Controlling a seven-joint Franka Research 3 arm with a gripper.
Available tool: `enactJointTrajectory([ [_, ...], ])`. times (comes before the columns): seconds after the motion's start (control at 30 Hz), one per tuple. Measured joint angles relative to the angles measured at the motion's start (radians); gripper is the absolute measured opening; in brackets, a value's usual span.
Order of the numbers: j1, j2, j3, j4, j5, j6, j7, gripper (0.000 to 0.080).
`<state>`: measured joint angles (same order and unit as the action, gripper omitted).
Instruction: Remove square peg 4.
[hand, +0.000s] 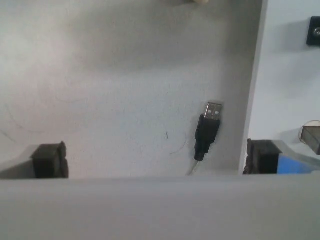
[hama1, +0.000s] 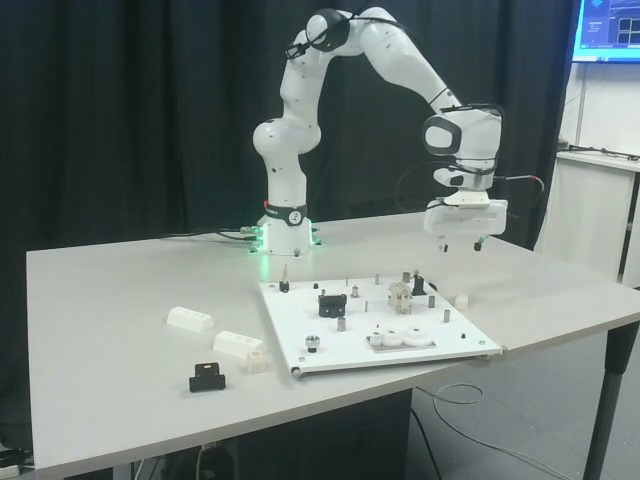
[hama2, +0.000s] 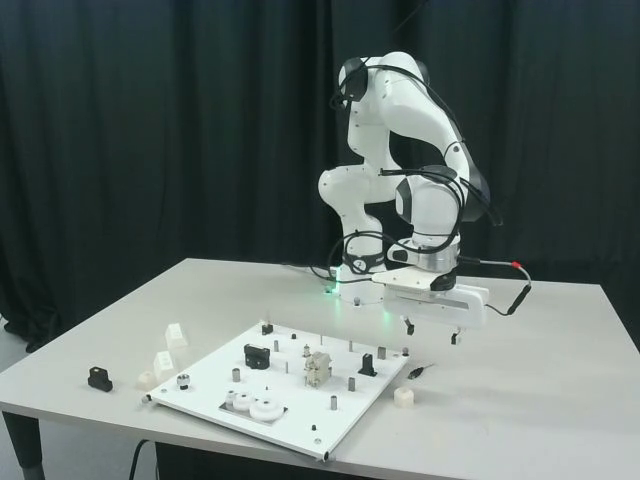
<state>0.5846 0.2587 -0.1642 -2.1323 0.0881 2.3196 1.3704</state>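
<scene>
A white board (hama1: 300, 330) (hama2: 210, 375) lies on the grey table and carries several small upright pegs, such as one at its far side (hama1: 419, 284) (hama2: 366, 362). I cannot tell which of them is square peg 4. My gripper (hama1: 460, 243) (hama2: 431, 333) hangs above the bare table just beyond the board's edge, on the side away from the loose blocks. It is open with nothing between its fingers. In the wrist view the gripper (hand: 156, 160) frames a black USB plug (hand: 207, 130) on the table, with the board's edge (hand: 285, 75) beside it.
The USB plug (hama2: 418, 371) and a small white block (hama1: 462, 299) (hama2: 403, 397) lie on the table beside the board. Two white blocks (hama1: 189, 319) (hama1: 238, 344) and a black bracket (hama1: 207, 376) sit on the opposite side. White gears (hama1: 400, 338) rest near the board's front.
</scene>
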Motion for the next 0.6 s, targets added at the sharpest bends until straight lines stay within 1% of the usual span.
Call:
enactJointTrajectory([
  [0.6, 0.0, 0.0, 0.0, 0.0, 0.0, 0.002, 0.0, 0.08],
])
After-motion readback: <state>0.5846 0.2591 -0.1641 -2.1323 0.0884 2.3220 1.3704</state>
